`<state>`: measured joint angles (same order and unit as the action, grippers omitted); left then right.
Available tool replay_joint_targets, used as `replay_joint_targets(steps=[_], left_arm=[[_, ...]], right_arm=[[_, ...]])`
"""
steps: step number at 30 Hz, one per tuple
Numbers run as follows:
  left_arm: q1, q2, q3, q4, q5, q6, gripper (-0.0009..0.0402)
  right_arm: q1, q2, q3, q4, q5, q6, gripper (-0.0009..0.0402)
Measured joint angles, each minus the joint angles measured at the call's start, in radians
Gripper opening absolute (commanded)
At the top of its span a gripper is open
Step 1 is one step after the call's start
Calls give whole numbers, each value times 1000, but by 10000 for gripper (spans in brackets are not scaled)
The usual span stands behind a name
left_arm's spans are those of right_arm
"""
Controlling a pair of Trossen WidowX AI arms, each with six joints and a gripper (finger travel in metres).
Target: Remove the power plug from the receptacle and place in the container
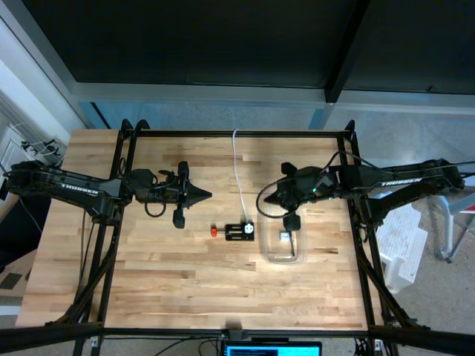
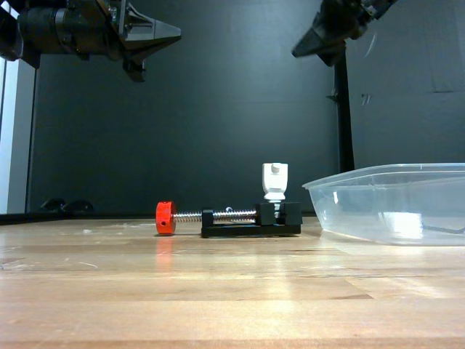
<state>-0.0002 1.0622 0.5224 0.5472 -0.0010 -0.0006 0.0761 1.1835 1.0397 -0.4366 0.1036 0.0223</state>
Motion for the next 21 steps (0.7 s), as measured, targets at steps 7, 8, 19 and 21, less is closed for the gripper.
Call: replay_joint_targets(steps=[7, 8, 19, 21], left_arm=[[0, 0, 0, 0, 0, 0, 0], [0, 0, 0, 0, 0, 0, 0], [0, 0, 0, 0, 0, 0, 0], [0, 0, 0, 0, 0, 0, 0]], right_arm=[[-46, -68, -110, 234, -80, -14, 0], [-50, -80, -131, 270, -79, -14, 0], [-60, -163, -332, 632, -79, -13, 0], [-60, -168, -362, 691, -88, -12, 0]])
